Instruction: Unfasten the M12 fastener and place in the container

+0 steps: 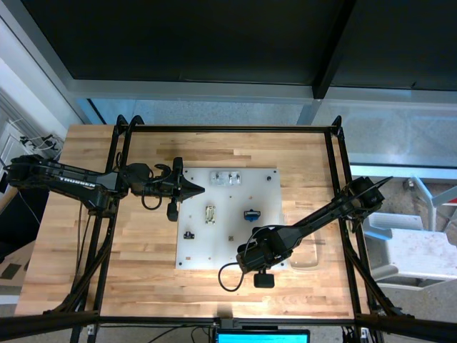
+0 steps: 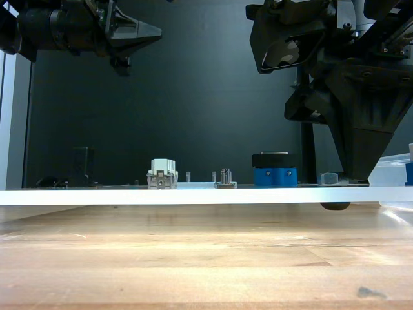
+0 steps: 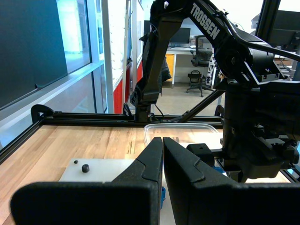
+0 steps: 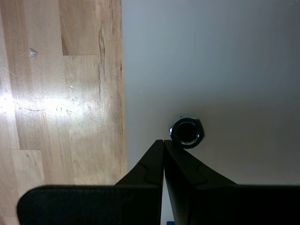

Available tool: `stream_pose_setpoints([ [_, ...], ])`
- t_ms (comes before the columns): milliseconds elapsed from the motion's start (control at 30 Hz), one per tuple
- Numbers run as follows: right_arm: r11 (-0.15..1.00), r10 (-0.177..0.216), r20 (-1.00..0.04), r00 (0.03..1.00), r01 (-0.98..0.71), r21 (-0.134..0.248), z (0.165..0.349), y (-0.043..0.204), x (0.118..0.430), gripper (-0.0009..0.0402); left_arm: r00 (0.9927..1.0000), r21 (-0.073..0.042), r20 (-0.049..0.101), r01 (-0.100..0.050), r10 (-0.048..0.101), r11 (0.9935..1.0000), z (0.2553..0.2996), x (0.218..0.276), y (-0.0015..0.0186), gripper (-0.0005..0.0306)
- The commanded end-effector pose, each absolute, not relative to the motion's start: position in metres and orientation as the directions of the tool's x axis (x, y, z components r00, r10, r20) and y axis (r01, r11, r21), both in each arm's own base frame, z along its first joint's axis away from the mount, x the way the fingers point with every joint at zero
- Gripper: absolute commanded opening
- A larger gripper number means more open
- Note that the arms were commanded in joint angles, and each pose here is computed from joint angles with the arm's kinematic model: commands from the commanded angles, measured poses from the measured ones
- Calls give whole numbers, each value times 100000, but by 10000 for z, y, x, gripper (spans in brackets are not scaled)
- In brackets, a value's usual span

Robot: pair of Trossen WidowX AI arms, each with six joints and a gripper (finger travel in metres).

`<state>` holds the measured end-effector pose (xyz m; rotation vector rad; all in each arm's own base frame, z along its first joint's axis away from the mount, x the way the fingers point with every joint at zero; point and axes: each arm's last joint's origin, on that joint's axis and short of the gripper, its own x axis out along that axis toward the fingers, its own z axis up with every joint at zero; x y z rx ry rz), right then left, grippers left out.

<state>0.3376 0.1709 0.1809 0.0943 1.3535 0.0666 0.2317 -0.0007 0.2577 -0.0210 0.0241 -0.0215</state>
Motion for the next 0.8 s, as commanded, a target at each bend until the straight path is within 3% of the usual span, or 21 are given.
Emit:
stream_pose_setpoints([
  [33, 99667, 7624, -97538, 20695, 1268, 8060, 1808, 1693, 3364, 0, 99947, -2092, -2383, 2163, -2212, 99955, 2577, 2317, -7, 0],
  [67, 99871, 3429, -97560, 21686, 2926, 4160, 1814, 1676, 3357, 0, 99948, -2092, -2383, 2125, -2174, 99956, 2577, 2317, -6, 0],
  [133, 99295, -8665, -96610, 24319, 9978, -6394, 1831, 1630, 3341, 0, 99947, -2092, -2383, 2163, -2212, 99955, 2577, 2317, -7, 0],
  [200, 98149, -15793, -95341, 25702, 14679, -12301, 1862, 1602, 3325, 0, 99948, -2092, -2383, 2125, -2174, 99956, 2577, 2317, -6, 0],
  [400, 98147, -15954, -95227, 26025, 14551, -12466, 1933, 1596, 3313, 0, 99948, -2092, -2383, 2125, -2174, 99956, 2577, 2317, -7, 0],
  [500, 98800, -11421, -96263, 24556, 12954, -8417, 1962, 1603, 3296, 0, 99948, -2092, -2383, 2125, -2174, 99956, 2577, 2317, -6, 0],
  [700, 99331, 8450, -97832, 18909, 6151, 9768, 2012, 1663, 3273, 0, 99949, -2092, -2345, 2125, -2174, 99956, 2577, 2317, -6, 0],
  [800, 98672, 15043, -97343, 17263, 3478, 15865, 2005, 1694, 3282, 0, 99947, -2093, -2422, 2124, -2174, 99956, 2577, 2317, -6, 0],
])
